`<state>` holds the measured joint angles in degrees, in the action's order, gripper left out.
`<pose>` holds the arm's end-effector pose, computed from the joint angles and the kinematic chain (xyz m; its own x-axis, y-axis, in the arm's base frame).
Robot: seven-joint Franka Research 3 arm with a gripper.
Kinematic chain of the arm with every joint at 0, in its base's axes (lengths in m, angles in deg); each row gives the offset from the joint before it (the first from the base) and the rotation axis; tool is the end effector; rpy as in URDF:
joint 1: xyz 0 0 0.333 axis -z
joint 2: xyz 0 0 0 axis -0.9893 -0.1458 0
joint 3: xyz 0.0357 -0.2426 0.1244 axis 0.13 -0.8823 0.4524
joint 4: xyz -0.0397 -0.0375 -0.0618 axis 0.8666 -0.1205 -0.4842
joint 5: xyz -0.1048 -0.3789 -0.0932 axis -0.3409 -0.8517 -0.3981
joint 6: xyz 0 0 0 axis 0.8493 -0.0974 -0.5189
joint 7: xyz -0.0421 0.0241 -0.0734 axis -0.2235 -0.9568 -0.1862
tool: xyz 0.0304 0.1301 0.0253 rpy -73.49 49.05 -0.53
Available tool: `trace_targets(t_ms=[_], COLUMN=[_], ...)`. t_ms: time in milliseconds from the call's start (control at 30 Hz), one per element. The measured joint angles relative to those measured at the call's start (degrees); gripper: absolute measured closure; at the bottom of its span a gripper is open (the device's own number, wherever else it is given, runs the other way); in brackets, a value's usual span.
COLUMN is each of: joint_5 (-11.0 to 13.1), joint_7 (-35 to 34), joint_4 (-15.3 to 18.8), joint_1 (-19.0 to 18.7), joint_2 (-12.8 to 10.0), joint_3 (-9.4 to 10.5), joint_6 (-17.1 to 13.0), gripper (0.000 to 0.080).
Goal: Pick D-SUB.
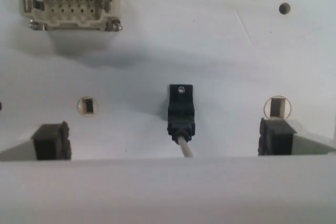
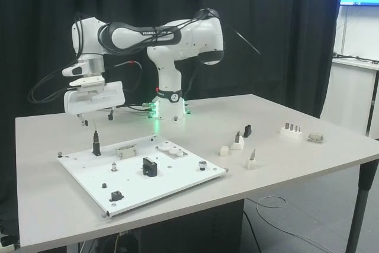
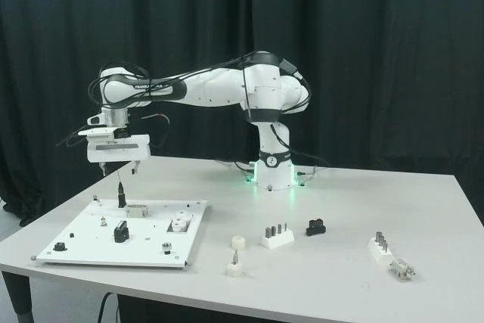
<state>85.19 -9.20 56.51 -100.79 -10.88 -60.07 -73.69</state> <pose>0.3302 -0.4703 0.2656 0.8303 -0.5504 0.0873 -0.5357 -0.8315 -0.1470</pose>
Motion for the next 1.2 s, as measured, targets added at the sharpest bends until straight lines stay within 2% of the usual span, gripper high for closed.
trace_targets(t_ms=[1200], joint_5=[-0.5], joint_7=[-2.8], joint_4=[-0.8], joint_1=[-0.7], joint_2=[0.0], joint_3=[-0.96], joint_6=[0.1], gripper=[0.0003])
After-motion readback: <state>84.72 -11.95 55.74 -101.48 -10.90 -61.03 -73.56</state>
